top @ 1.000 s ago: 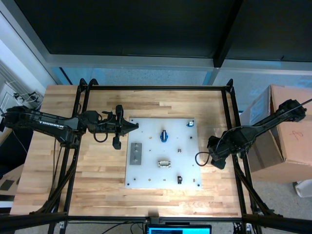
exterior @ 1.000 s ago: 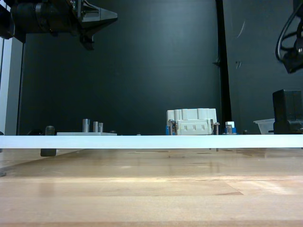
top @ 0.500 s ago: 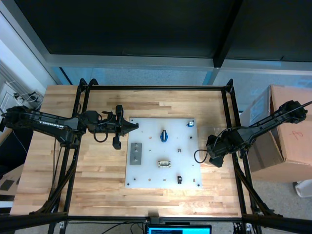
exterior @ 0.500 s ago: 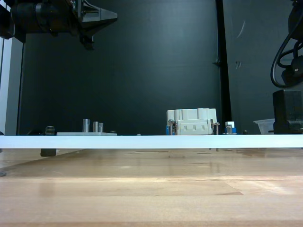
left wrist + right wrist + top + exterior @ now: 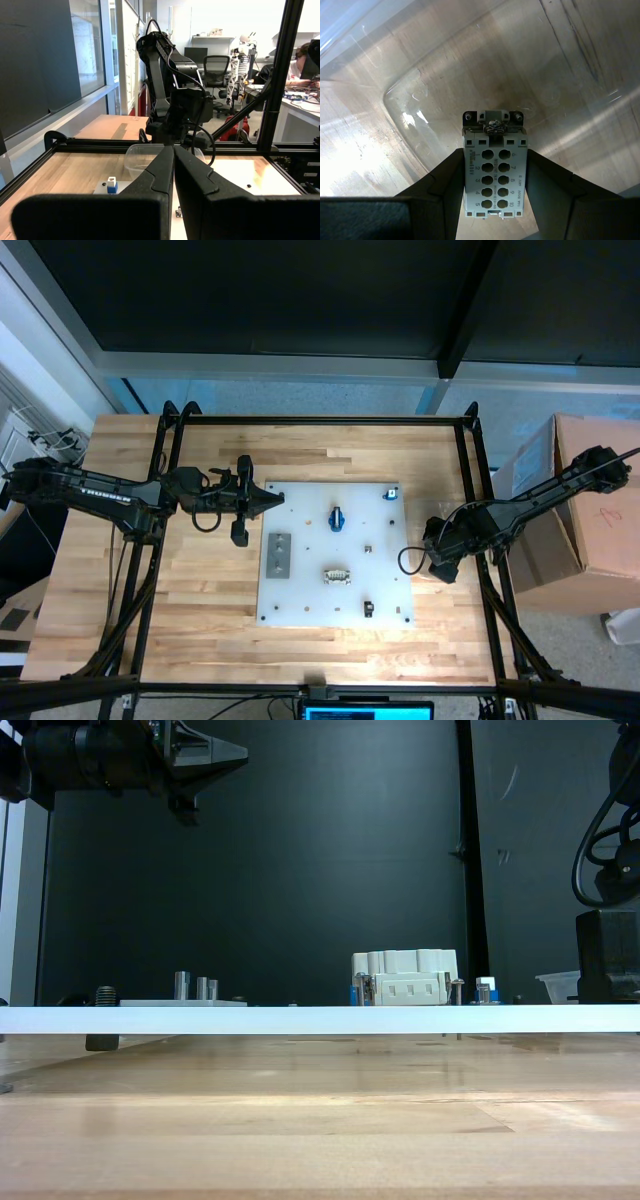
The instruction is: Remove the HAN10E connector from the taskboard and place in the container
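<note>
The grey HAN10E connector (image 5: 495, 175), with its numbered holes facing the camera, is held between the fingers of my right gripper (image 5: 495, 155), which is shut on it. It hangs over the floor of the clear plastic container (image 5: 410, 100), clear of the board. In the high view my right gripper (image 5: 440, 558) is just off the white taskboard's (image 5: 300, 600) right edge. A grey connector housing (image 5: 337, 577) is still seated on the board. My left gripper (image 5: 275, 497) hovers shut and empty over the board's far left corner.
The board carries a blue knob (image 5: 336, 517), a grey block with pegs (image 5: 278, 554) and a small black part (image 5: 368, 609). A black frame (image 5: 470, 450) surrounds the table. A cardboard box (image 5: 590, 510) stands at the right.
My right arm has shifted a little toward the board and dropped slightly, with the connector still held. The left arm has not moved.
</note>
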